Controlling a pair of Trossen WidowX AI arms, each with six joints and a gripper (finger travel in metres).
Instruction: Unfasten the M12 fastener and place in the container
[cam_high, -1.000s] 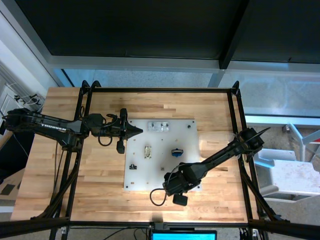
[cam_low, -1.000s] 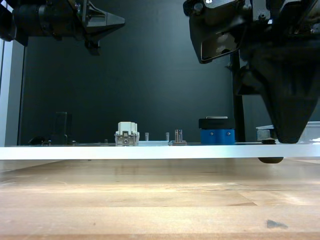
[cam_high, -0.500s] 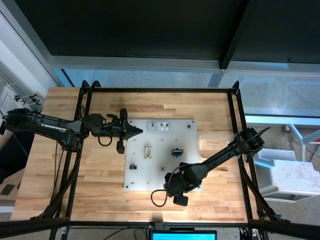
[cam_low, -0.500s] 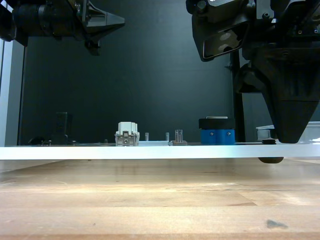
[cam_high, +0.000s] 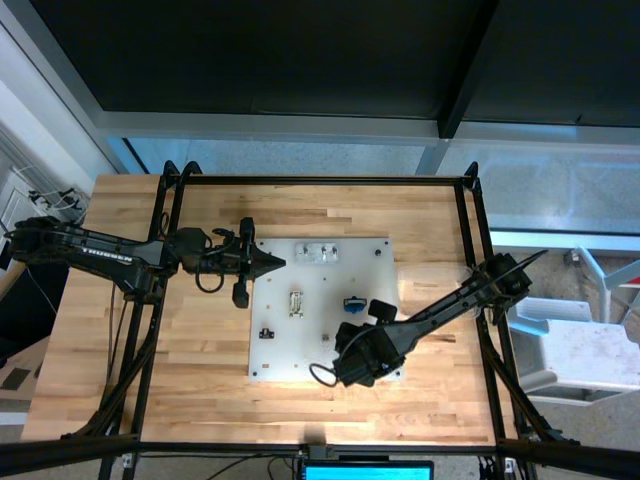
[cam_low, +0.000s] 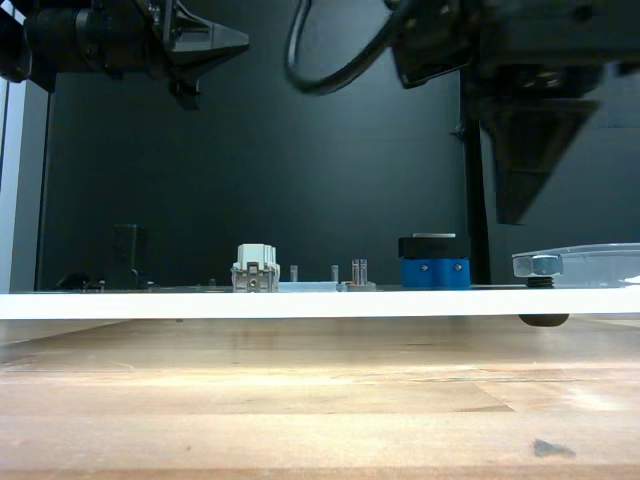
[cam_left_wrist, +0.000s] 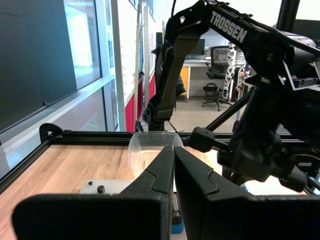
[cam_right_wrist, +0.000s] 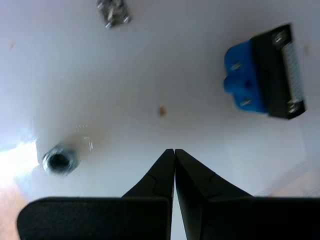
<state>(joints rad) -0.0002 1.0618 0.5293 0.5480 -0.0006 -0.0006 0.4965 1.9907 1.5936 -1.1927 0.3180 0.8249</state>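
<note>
The silver M12 nut (cam_low: 536, 265) sits on its black stud (cam_low: 541, 284) at the white board's (cam_low: 300, 300) near right edge, with a little ribbing showing under it. In the right wrist view the nut (cam_right_wrist: 60, 161) lies off to one side of my right gripper (cam_right_wrist: 174, 150), which is shut on nothing. That right gripper (cam_low: 510, 216) hangs point-down above the nut, apart from it. The see-through container (cam_low: 590, 260) stands behind the stud; I cannot make out anything inside it. My left gripper (cam_high: 275, 262) hovers high over the board's far left, fingers together.
On the board stand a blue-and-black connector block (cam_high: 354, 304), a white connector (cam_high: 296, 302) and small posts (cam_low: 358, 272). The right arm (cam_high: 440, 312) slants over the board's near right part. A black frame rail (cam_high: 320, 181) runs round the wooden table.
My right gripper has lifted off the nut and its wrist has turned. The nut, hidden by the fingers before, now shows on the stud. The left arm has not moved.
</note>
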